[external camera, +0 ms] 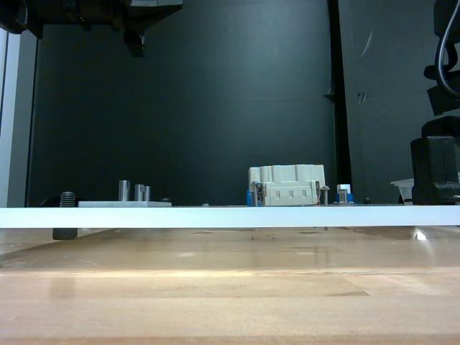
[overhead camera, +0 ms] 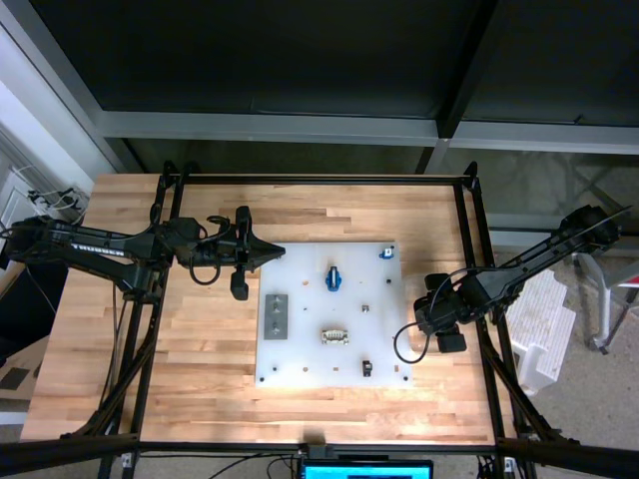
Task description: Pick the 16mm bar and install on taskboard
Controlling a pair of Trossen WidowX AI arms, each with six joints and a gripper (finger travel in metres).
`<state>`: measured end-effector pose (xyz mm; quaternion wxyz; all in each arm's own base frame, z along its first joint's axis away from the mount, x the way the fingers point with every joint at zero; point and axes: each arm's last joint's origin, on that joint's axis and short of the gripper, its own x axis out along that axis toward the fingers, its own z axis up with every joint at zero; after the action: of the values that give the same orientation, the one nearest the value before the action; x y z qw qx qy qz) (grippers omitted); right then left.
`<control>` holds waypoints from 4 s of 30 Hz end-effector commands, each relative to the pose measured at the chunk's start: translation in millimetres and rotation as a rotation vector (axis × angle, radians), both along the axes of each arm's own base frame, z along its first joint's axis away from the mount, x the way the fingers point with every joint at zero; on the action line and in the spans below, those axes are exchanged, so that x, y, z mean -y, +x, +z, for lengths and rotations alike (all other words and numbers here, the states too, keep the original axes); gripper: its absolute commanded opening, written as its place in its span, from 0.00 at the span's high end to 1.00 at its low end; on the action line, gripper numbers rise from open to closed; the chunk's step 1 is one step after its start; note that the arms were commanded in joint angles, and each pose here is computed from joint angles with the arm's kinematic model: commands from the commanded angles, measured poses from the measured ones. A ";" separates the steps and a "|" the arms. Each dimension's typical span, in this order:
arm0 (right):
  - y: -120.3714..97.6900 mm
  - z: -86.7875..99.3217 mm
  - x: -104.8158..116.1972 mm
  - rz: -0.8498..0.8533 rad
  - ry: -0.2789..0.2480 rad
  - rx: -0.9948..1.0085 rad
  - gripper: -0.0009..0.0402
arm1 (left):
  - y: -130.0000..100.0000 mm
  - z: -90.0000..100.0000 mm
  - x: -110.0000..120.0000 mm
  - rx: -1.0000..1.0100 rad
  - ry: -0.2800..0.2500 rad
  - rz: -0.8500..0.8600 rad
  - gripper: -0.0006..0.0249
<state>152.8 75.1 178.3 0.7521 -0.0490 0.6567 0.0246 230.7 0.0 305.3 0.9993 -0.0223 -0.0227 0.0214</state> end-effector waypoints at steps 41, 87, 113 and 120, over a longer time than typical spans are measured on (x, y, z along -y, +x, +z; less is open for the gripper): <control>0.5 -0.8 0.1 -0.026 0.006 0.007 0.85 | 0.0 0.0 0.0 0.000 0.000 0.000 0.98; 15.3 78.1 -8.4 -0.022 0.046 0.058 0.96 | 0.0 0.0 0.0 0.000 0.000 0.000 0.98; 60.9 85.4 -62.0 0.082 0.007 -0.008 0.96 | 0.0 -0.5 -0.1 -0.005 0.000 0.000 0.98; 69.4 80.2 -80.6 0.063 0.008 -0.018 0.96 | 0.0 -0.4 0.0 -0.005 0.000 0.000 0.98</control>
<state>220.9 152.4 259.3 0.7453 -0.0688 0.6611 0.0529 230.7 0.0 304.9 0.9993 -0.0222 -0.0202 0.0215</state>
